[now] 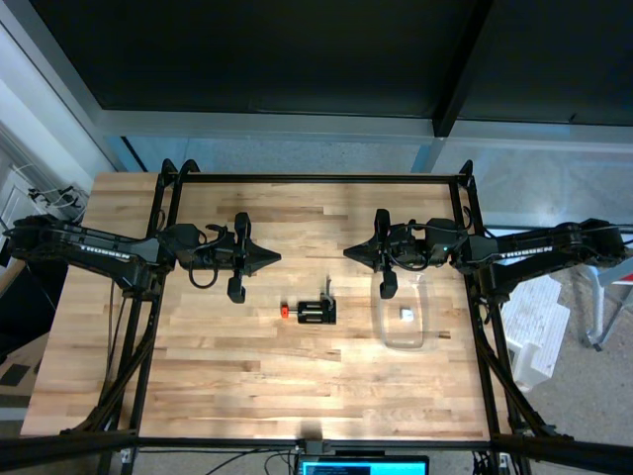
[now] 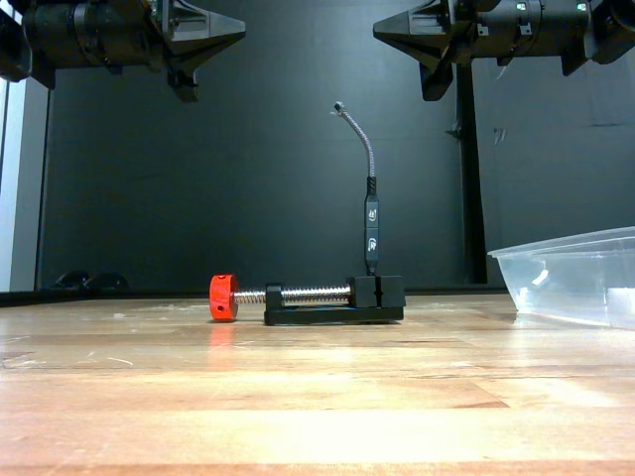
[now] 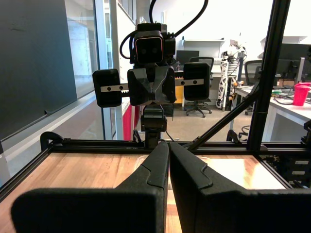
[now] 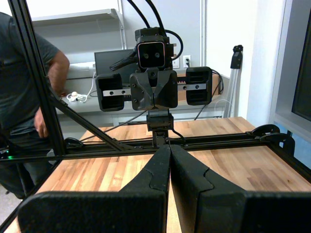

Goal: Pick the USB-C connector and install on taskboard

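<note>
Black connector (image 2: 371, 226) stands unheld on the vise (image 2: 332, 300), so installation looks done; left gripper (image 1: 275, 257) at eleven o'clock, right gripper (image 1: 348, 253) at one, fingers (image 4: 155, 174) closed, empty.

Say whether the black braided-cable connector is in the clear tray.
No: the connector stands on the red-knobbed black vise; left gripper and right gripper shut above.

Near-edge views: high looks down, low looks level (seemingly closer), sharing the vise (image 2: 332, 297); cameras behind left gripper (image 3: 168, 143) and right gripper (image 4: 170, 145) face each other.
</note>
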